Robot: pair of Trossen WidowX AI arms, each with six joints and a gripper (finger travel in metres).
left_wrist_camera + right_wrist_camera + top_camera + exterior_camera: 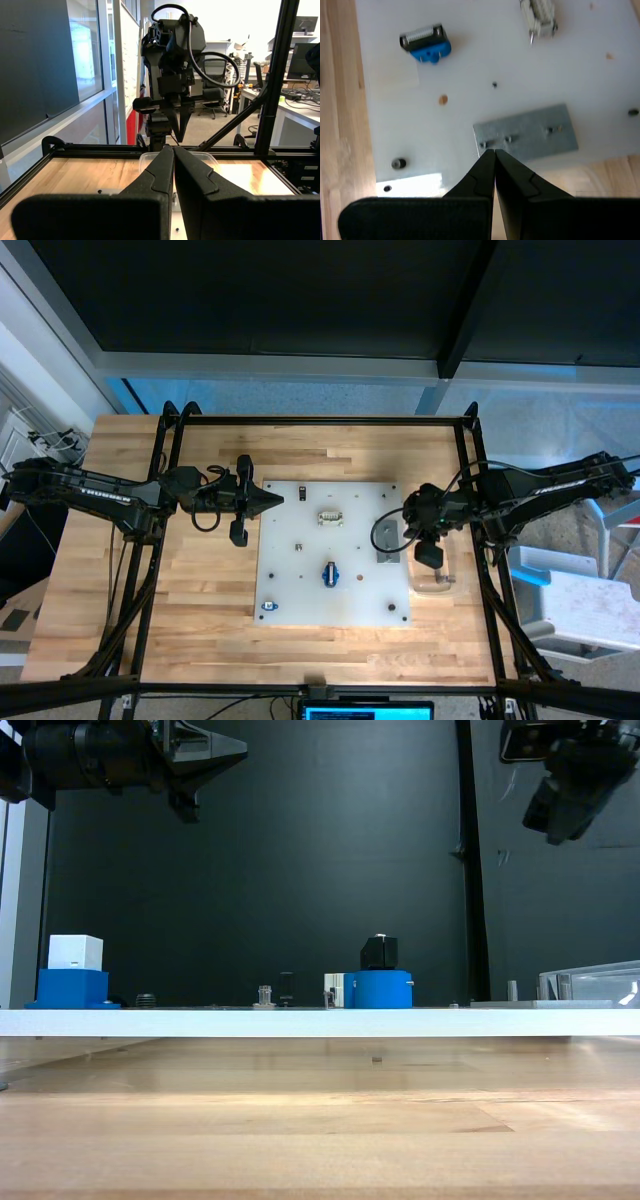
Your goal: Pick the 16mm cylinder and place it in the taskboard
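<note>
Flanking taskboard [300, 585]: left pincer [277, 500], right pincer [409, 526]

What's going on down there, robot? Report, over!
Left pincer shut, parked high over left edge of taskboard. Right pincer shut, high, pointing at grey block. 16mm cylinder not clearly spotted. Nothing seen between pincer and block.

**Legible markings: one brand name found**

In the high view, small white lettering reading "TROSSEN" runs along the left arm [100, 495]. That arm ends in the left gripper [278, 499], fingers closed, held high over the left edge of the taskboard [300, 580]. The right gripper [494, 150], fingers closed, hangs over the grey block [540, 130]. No other text is legible in any view.
</note>
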